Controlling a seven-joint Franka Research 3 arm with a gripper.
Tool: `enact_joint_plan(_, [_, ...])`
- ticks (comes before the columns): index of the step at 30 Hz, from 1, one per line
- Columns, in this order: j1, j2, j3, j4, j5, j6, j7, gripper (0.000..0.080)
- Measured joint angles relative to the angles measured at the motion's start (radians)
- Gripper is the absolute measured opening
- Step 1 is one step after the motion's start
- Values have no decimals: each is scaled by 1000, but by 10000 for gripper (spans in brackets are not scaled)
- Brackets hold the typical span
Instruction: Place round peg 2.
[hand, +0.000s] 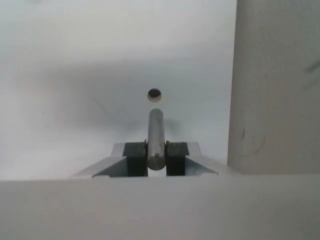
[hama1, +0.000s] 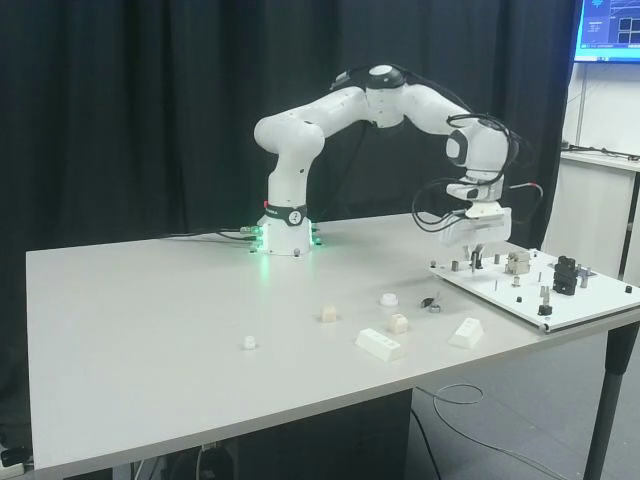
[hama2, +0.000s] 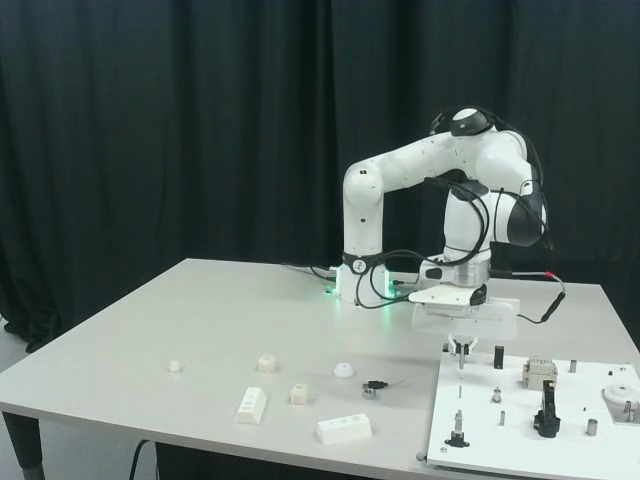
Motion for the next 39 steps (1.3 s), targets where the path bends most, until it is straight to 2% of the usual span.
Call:
enact_joint_plan(19, [9, 0, -25, -2, -16, -18, 0, 75])
enact_joint_plan(33, [-11, 0, -42, -6, -68, 18, -15, 75])
enact_joint_plan(39, [-36, 0, -45, -12, -77, 28, -47, 75])
